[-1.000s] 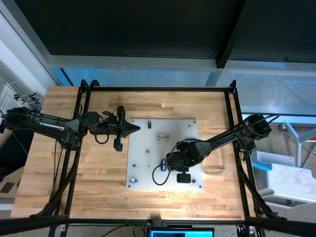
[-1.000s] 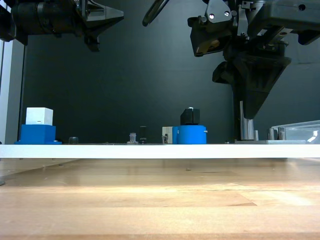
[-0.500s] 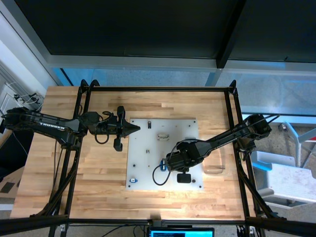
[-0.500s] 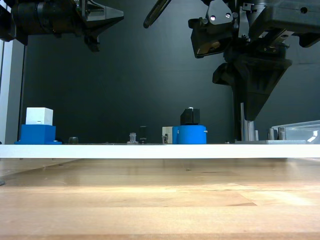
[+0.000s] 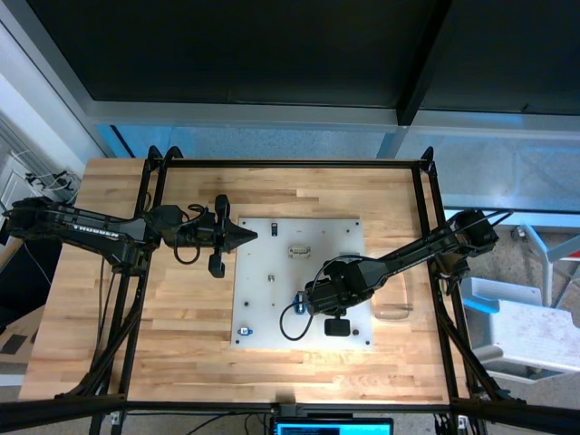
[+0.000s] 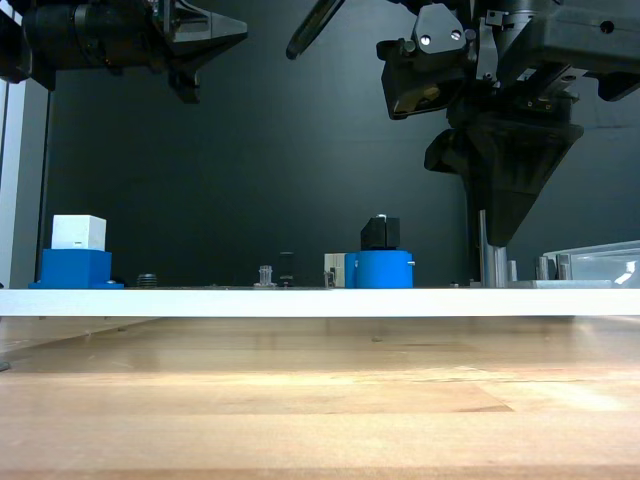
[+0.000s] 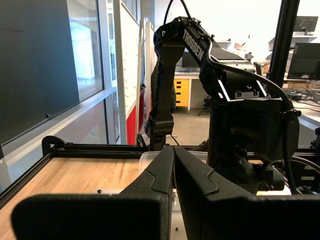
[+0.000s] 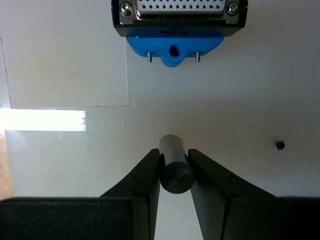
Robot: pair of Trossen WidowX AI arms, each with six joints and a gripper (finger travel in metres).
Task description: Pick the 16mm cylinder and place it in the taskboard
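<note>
16mm cylinder (image 8: 175,165): clamped upright between the fingers of the right gripper, over the near half of the taskboard and right of its middle. In the low view it shows as a grey post (image 6: 486,258) whose lower end reaches the board surface or very nearly so. Whether it sits in a hole cannot be told.
Right gripper (image 8: 176,172): points straight down, jaws closed on the peg's sides near its upper end. That leaves the lower part free to enter a hole.
Reason for the pose: an upright peg under a vertical gripper suits a straight downward insertion, with the wrist camera looking along the axis.
Taskboard (image 5: 263,308): white plate lying flat on the wooden table (image 5: 181,344). A blue connector mount (image 8: 174,46) stands on it just beyond the peg, and a small dark hole (image 8: 279,145) lies apart to one side.
Clear tray (image 5: 396,301): on the table just off the board's right edge.
Left gripper (image 7: 173,165): fingers pressed together on nothing, held high by the board's far-left corner, probably parked out of the way.
Step in hand: judged to be the placing, late in the task.
Next move: likely a gentle downward push, then letting go.
Risk: a slight tilt could jam the peg at the hole's mouth.
</note>
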